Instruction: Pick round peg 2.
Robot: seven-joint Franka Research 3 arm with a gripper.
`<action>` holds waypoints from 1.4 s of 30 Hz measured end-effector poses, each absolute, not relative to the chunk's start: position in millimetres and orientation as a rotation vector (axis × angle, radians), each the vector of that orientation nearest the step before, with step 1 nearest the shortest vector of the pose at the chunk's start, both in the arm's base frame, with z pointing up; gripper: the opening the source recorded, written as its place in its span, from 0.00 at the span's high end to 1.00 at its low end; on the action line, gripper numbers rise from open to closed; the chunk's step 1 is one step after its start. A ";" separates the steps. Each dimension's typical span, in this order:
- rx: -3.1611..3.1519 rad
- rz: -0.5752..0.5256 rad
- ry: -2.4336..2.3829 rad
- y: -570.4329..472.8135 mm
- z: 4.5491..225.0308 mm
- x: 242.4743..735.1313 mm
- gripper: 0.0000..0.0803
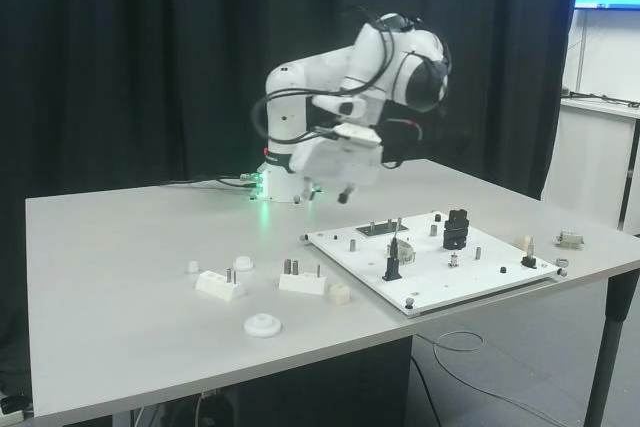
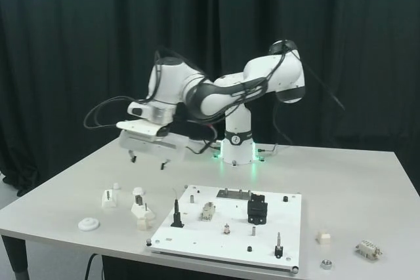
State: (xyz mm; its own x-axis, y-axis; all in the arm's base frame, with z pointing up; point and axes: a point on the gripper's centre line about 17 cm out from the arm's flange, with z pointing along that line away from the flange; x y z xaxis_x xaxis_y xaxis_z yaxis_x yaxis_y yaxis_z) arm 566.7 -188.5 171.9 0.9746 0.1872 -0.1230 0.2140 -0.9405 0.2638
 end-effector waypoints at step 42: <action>3.061 -0.167 0.383 -369.7 56.0 549.0 0.00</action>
State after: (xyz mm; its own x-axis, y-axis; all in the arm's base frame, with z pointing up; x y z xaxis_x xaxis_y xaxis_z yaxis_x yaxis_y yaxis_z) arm 549.0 -369.7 56.0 0.9635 0.2424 -0.1136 0.2481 -0.9680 0.0388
